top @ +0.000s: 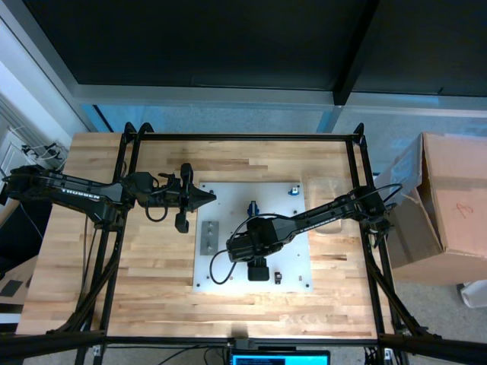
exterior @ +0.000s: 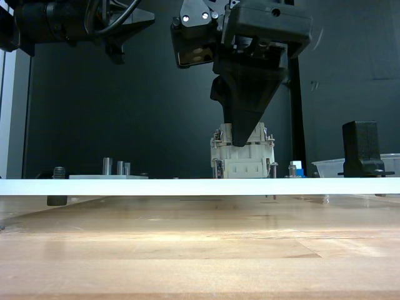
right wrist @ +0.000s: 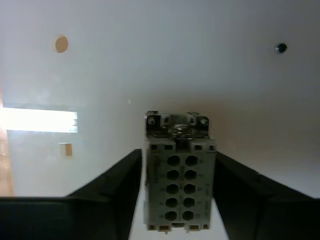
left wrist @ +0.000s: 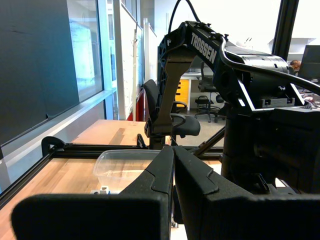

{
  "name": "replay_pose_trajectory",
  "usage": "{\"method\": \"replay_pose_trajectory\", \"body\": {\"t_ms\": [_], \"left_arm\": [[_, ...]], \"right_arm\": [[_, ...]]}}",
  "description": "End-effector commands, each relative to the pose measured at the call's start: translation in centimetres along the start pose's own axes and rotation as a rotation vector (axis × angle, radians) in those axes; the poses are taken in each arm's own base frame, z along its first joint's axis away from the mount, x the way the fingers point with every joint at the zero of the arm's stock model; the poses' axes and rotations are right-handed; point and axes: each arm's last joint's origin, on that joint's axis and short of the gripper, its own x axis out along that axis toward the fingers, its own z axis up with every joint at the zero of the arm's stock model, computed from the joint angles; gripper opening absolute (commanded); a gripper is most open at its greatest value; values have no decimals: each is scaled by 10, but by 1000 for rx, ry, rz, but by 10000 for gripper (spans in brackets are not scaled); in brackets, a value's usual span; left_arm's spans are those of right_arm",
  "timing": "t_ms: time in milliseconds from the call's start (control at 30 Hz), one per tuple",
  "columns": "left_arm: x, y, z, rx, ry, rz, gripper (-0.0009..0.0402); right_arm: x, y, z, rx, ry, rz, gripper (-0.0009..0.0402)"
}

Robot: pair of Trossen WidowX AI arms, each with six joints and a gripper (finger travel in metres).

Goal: Remove the HAN10E connector from the taskboard and place in the container

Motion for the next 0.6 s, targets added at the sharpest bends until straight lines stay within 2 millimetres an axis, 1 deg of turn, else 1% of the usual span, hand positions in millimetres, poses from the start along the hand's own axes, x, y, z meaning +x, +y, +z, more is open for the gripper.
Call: {"method": "replay_pose_trajectory", "body": {"t_ms": [33, 200, 333, 467, 600], "left_arm": [[0, 0, 0, 0, 0, 0, 0], [0, 0, 0, 0, 1, 0, 0], [0, 0, 0, 0, 0, 0, 0], [0, 0, 0, 0, 0, 0, 0], [0, 0, 0, 0, 0, 0, 0]], "right_arm": [[-1, 0, 0, -4, -1, 4, 106], [-1, 0, 0, -7, -3, 4, 37], [-3, 0, 0, -7, -4, 4, 0], [-10, -1, -1, -6, -12, 6, 8], [-21, -3, -3, -3, -30, 10, 15]]}}
